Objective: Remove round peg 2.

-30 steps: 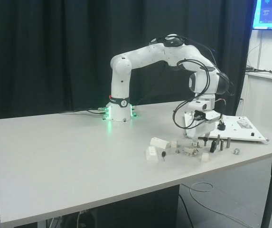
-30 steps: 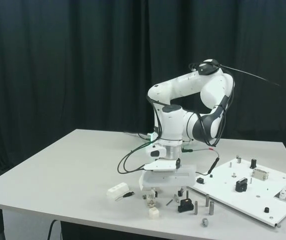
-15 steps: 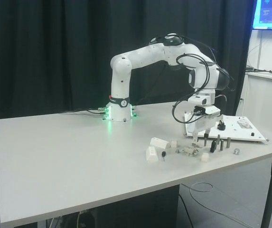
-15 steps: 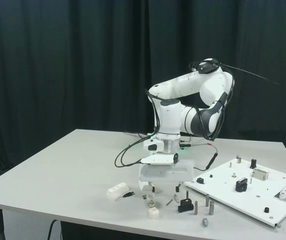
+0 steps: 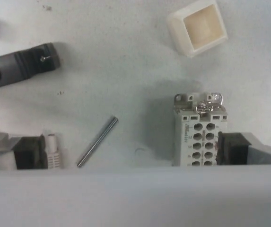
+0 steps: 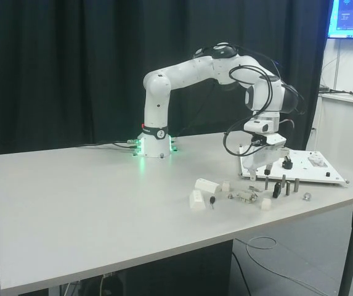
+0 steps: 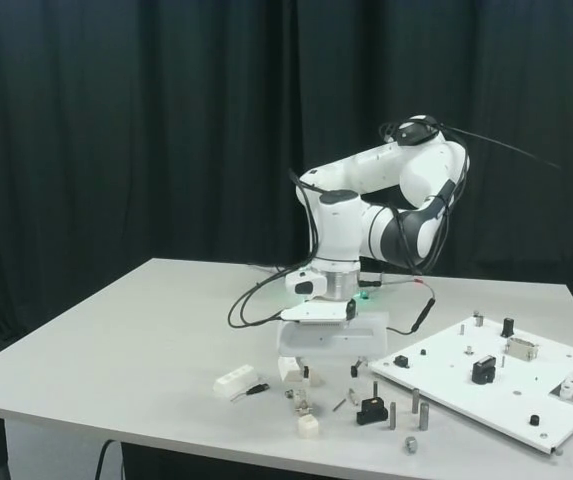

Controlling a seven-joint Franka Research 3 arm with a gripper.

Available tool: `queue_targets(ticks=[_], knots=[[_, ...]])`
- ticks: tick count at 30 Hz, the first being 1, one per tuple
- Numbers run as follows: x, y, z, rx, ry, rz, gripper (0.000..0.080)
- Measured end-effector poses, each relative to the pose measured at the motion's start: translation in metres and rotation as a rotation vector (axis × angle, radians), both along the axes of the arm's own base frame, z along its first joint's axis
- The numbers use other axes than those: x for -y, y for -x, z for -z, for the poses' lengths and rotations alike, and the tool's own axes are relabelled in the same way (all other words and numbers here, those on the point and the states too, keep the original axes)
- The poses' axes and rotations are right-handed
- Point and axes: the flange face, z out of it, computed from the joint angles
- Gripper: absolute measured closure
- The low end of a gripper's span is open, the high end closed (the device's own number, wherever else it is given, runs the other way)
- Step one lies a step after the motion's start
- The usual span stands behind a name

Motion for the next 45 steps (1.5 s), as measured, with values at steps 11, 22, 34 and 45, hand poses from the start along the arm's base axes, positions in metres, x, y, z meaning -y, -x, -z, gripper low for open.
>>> queue_targets(ticks=[11,22,34,45], knots=[[-0.009,0.006,-0.005,-0.046,-0.024,-0.008,0.0003],[-0.037,0.021,-0.012,-0.119,-0.037,0.026,0.0003],[-0.085,0.049,-0.014,-0.201,-0.016,0.043,0.0003],[-0.128,0.084,-0.013,-0.262,0.016,0.055,0.0003]])
